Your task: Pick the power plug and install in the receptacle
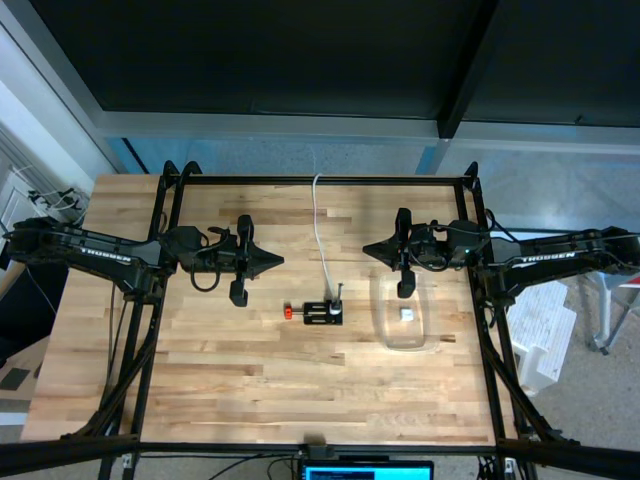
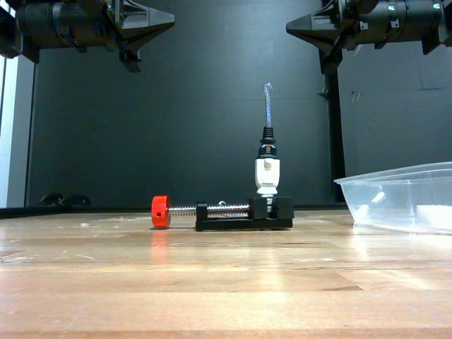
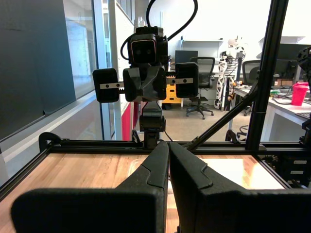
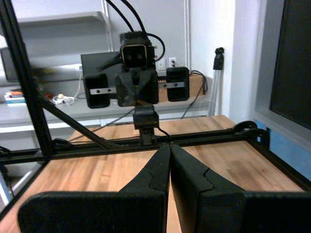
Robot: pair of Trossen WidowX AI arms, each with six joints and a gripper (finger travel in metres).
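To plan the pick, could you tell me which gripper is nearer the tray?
Right. The right gripper hangs shut off the far end of the tray; the left gripper, also shut, hangs beyond the receptacle.

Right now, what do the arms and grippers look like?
Both arms are matte black with white TROSSEN lettering and black cables. The left gripper, over the table's left half, and the right gripper, near the tray, each have black fingers tapering to a point.
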